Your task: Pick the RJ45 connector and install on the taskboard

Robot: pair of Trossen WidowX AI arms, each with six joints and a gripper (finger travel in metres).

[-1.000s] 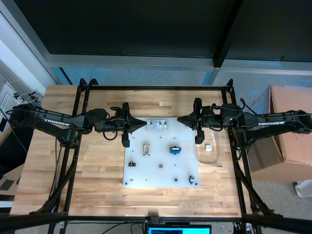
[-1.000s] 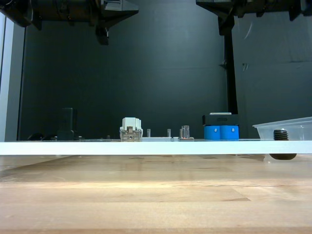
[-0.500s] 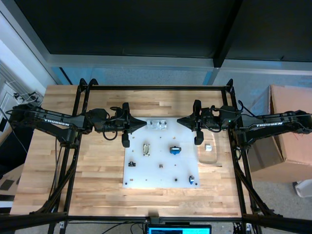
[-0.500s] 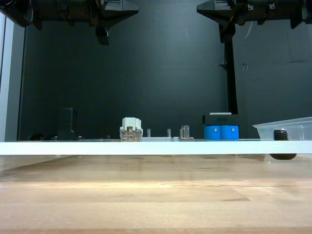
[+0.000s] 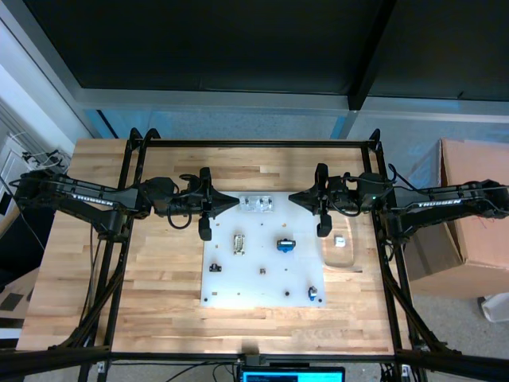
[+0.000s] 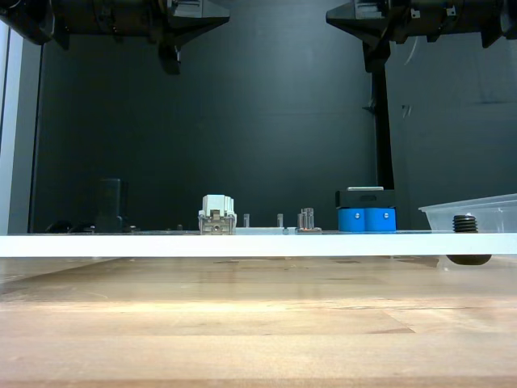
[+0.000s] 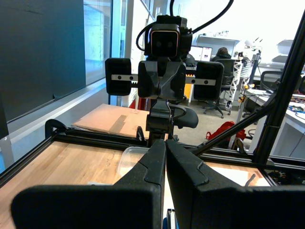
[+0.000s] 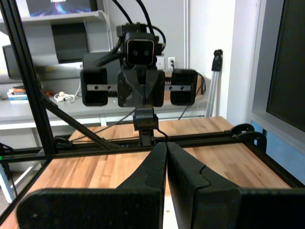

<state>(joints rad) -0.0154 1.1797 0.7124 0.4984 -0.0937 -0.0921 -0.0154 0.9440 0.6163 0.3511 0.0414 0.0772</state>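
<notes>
My left gripper [image 5: 237, 202] hangs high over the white board's [image 5: 238, 294] far left edge, fingers shut on nothing in the left wrist view [image 7: 165, 143]. My right gripper [image 5: 292, 196] hangs high over the board's far right edge, facing the left one, fingers also pressed together and bare [image 8: 167, 144]. The blue jack [image 5: 315, 294] sits at the board's near right corner with a small pale grey top; I cannot tell if the connector is in it. The white block [image 5: 339, 240] lies in the clear tray [image 5: 342, 259] with no cable showing on it.
On the board stand a beige socket [image 5: 238, 243], a blue part [image 5: 285, 244] and clear pieces [image 5: 256, 205] at the far edge. A cardboard box [image 5: 469, 215] stands off the table's right side. Black frame rails [image 5: 254, 144] ring the table. In the low view both arms [image 6: 194, 12] sit far above the board.
The right arm has drawn slightly inward to the left and settled. The left arm has not moved. Nothing on the board or in the tray has shifted.
</notes>
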